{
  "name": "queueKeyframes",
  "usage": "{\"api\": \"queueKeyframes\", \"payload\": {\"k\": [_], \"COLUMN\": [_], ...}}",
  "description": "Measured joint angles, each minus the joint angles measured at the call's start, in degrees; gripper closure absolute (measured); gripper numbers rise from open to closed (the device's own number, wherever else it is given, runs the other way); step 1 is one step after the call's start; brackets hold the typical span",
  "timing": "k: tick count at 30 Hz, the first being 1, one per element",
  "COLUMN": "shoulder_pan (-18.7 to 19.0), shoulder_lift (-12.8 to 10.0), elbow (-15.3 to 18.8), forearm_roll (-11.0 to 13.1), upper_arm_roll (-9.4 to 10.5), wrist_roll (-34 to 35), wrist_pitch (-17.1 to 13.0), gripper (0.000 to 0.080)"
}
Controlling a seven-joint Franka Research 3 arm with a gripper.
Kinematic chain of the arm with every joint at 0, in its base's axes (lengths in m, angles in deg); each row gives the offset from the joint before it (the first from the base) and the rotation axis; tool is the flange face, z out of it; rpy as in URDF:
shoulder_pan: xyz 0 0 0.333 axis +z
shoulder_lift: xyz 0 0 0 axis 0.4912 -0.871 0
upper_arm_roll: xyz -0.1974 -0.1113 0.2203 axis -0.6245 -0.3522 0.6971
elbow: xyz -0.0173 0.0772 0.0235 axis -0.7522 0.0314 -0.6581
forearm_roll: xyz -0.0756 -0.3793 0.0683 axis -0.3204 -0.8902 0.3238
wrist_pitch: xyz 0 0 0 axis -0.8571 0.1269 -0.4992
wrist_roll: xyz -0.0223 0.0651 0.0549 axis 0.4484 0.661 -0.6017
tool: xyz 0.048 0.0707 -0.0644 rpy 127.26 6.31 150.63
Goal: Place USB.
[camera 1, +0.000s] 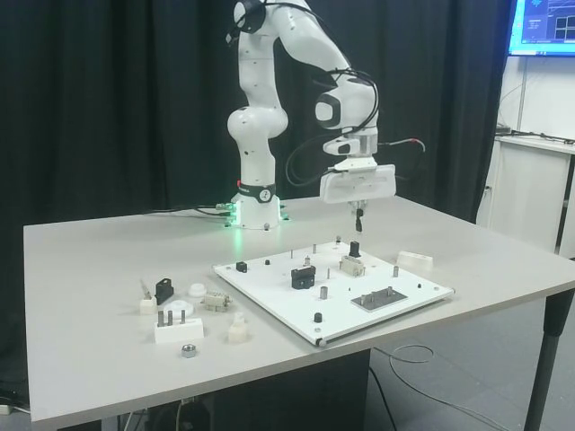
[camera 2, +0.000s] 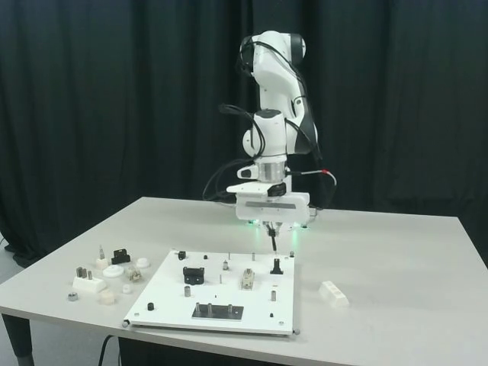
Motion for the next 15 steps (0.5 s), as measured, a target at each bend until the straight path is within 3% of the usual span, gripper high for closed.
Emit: {"api": "queueKeyframes", "payload": {"k": [15], "shoulder_pan": [-1.2], "shoulder_lift": [4.1], "elbow": [-0.9], "forearm_roll": [-3.0], "upper_arm_roll": [0.02], "wrist_roll": [-0.1], "wrist_pitch": [1.9], "gripper": [0.0793]}}
